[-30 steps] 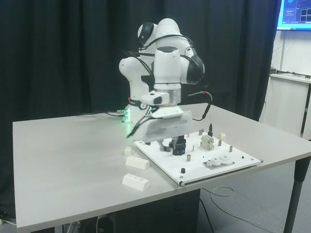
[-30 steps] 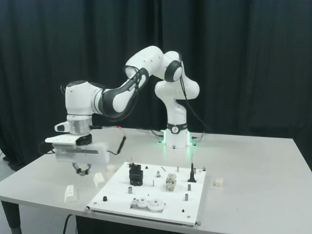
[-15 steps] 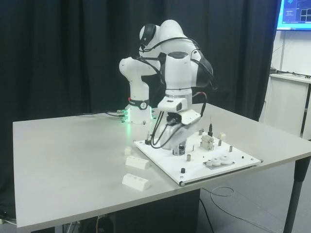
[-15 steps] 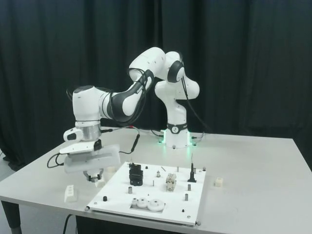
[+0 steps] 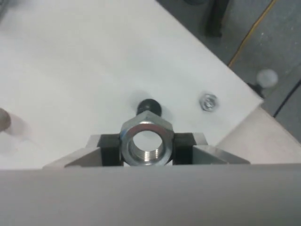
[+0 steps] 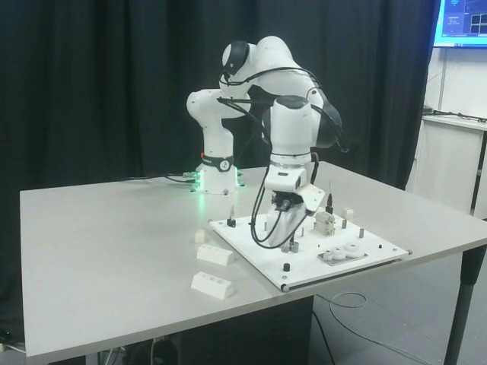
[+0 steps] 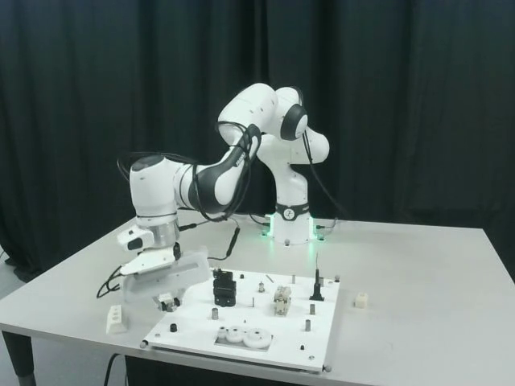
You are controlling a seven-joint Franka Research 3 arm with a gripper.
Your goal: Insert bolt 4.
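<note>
Gripper (image 5: pixel 146 149) with bolt (image 5: pixel 146 143), now over white board (image 7: pixel 273 334).

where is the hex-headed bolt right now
The grey metal hex-headed bolt is clamped in the gripper, jaws shut on it, above the white assembly board beside a small black peg near the board's corner.

White arm (image 6: pixel 289 129) above white board (image 6: pixel 304 247) on grey table (image 6: pixel 99 243)

2 room views share arm (image 6: pixel 293 125), table (image 7: pixel 426 273) | wrist: close, downward
</note>
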